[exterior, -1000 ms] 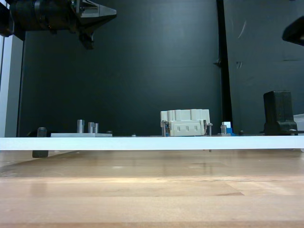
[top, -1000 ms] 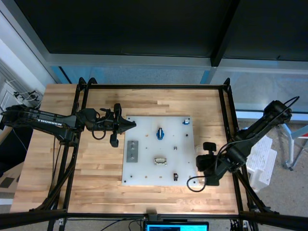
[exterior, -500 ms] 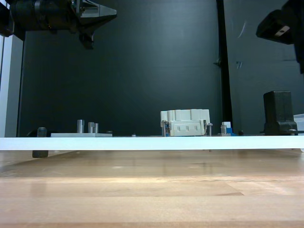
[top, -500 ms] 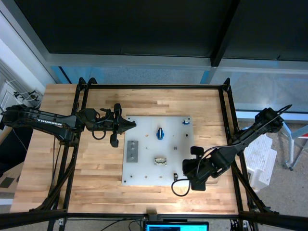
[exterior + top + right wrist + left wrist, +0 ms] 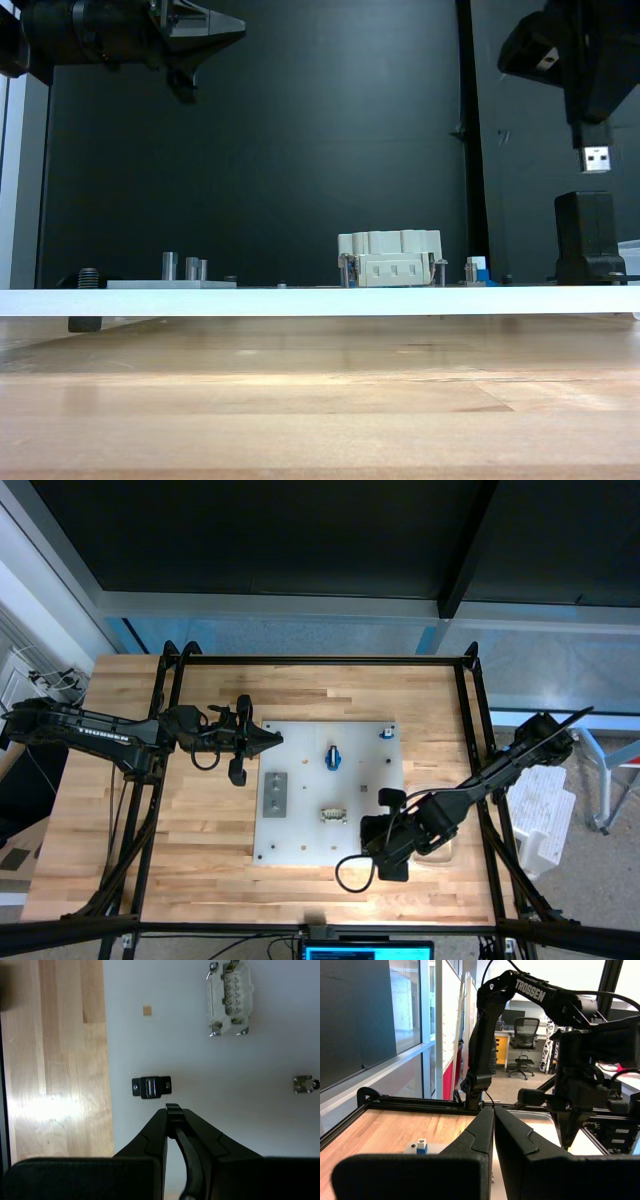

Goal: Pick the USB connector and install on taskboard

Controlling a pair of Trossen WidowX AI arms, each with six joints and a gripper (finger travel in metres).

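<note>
Hanging over the near right part of the one taskboard (image 5: 300, 848), the right gripper (image 5: 172, 1116) has its fingers pinched tight on the single USB connector (image 5: 596, 156), plug end down. The low view shows what the others hide. There the silver plug tip stands in the air straight above the one black port fitting (image 5: 588, 236), with a clear gap between them. In the right wrist view only the dark back of the connector peeks out between the fingertips, just beside that fitting's slot.

The left gripper (image 5: 268, 738) hovers high over the board's far left edge. Its own camera shows the two fingers (image 5: 512, 1142) pressed together with only a thin seam and nothing between them.

There are two arms, one at each side of the wooden table (image 5: 190, 880). The board carries one grey block (image 5: 273, 793), one blue part (image 5: 333, 757) and one silver multi-pin socket (image 5: 334, 815). The low view alone reveals three short pins (image 5: 190, 267) standing on the block. The right wrist view alone picks out one small silver fitting (image 5: 305, 1084) and one tiny tan square (image 5: 147, 1010). The left wrist view adds one small blue-and-white piece (image 5: 421, 1146) and the right arm beyond it.
</note>
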